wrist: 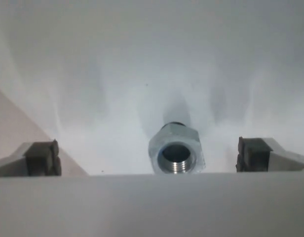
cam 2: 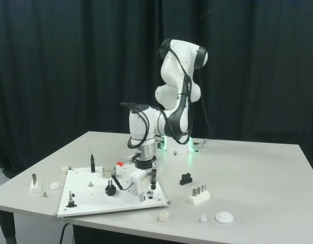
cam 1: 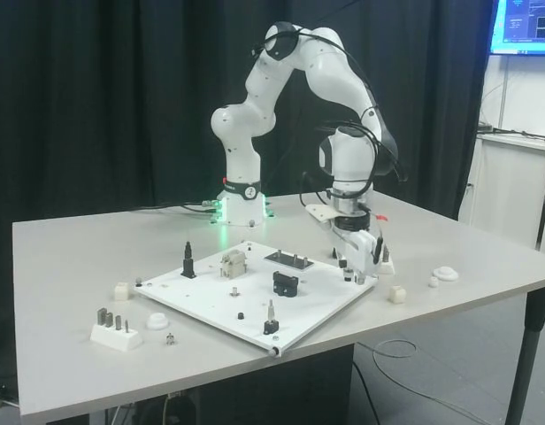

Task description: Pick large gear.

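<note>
The gripper (wrist: 148, 157), fingers spread apart, hovers over the white board (cam 1: 326, 301), well apart from the large gear (cam 2: 224, 217).

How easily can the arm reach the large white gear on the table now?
Probably easily. The gear lies in the open on the grey table, beside the board, with nothing on top. The gripper hangs over a nut, jaws open and empty.
</note>
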